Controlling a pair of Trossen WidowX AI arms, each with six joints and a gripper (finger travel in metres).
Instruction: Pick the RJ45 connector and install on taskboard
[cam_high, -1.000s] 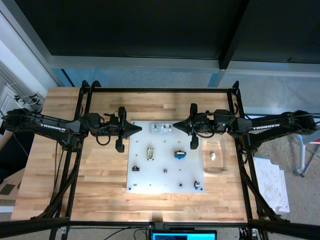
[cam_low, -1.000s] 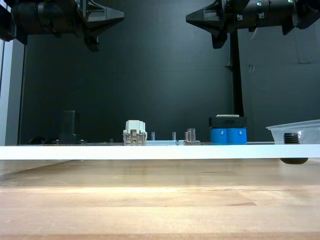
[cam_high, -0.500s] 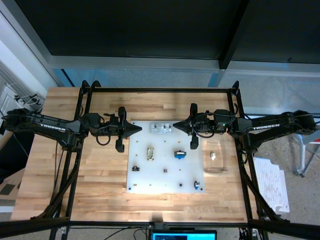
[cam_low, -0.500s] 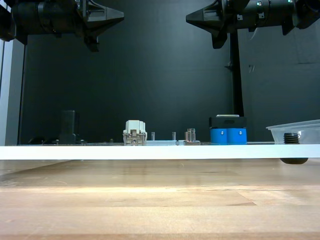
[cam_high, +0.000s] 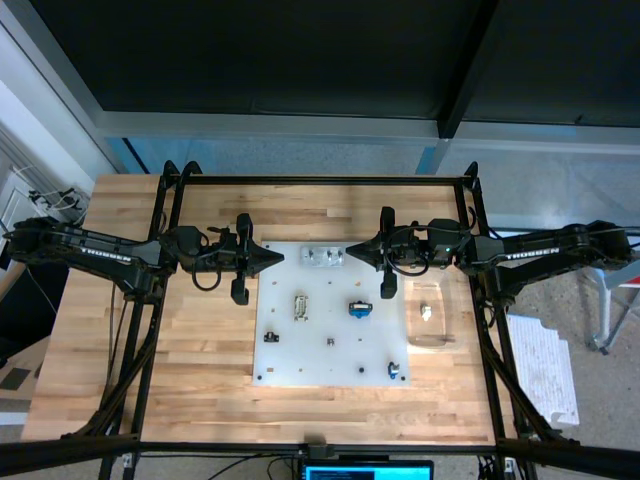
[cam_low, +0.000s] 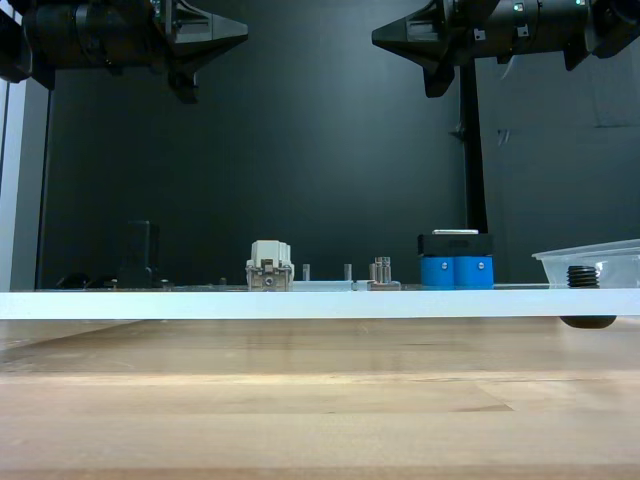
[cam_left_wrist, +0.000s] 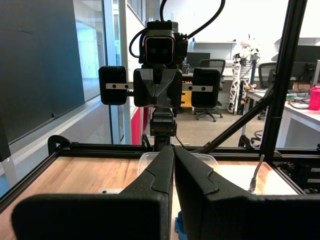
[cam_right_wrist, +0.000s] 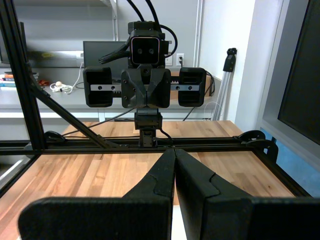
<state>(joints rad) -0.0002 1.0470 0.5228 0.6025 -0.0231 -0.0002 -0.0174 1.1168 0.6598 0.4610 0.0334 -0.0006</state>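
Nothing has moved in the last second: the left end effector (cam_high: 272, 258) and right end effector (cam_high: 355, 250) hang parked over the board's (cam_high: 300, 350) far edge, fingers together, empty. The tray's (cam_high: 441, 338) block (cam_high: 427, 312) looks bare. A thin grey cable (cam_left_wrist: 255, 172) stands up from the board, so the connector (cam_left_wrist: 249, 188) is probably in the jack (cam_high: 397, 372).

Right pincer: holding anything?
No: the right pincer, raised over the white board's far edge, is shut on nothing; the left pincer hangs opposite, also shut.
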